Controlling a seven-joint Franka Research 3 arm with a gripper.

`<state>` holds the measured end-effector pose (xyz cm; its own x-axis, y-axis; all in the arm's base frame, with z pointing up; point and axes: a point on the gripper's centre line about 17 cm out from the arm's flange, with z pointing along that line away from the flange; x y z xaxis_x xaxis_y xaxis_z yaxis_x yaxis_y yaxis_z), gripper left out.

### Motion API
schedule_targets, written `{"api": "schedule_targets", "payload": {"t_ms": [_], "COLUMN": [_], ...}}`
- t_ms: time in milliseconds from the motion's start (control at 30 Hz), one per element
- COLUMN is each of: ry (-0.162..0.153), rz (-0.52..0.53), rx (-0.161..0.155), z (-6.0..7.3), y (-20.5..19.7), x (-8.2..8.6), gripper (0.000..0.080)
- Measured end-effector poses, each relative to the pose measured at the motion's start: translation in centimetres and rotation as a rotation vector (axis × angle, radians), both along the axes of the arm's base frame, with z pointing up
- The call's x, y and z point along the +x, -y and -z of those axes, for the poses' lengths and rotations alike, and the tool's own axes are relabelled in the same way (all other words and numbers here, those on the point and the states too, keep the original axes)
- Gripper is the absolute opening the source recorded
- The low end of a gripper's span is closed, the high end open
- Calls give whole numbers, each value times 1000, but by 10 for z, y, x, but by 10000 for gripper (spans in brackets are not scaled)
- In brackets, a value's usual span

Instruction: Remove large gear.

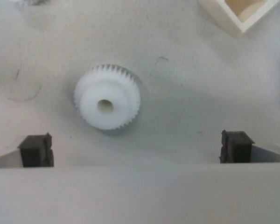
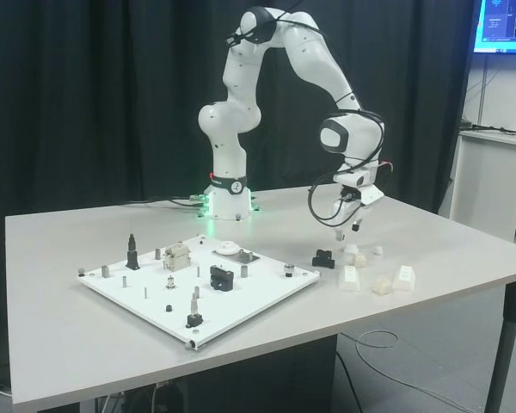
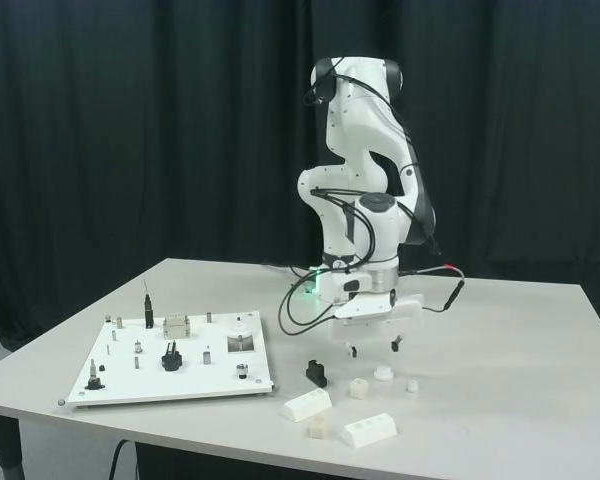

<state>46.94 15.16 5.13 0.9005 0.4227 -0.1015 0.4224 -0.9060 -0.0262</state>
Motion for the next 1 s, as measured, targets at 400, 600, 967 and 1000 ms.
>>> {"api": "schedule_targets", "payload": {"t_ms": [400,600,967,1000], "ry": [4,7,-10,-14], "rz": [17,31,65,65], "rx": [2,1,-37,-43], "z": [-2,-3,-6,-8], "y": [8,16,59,64], "x": [4,8,11,10], "gripper": [800,800,800,800]}}
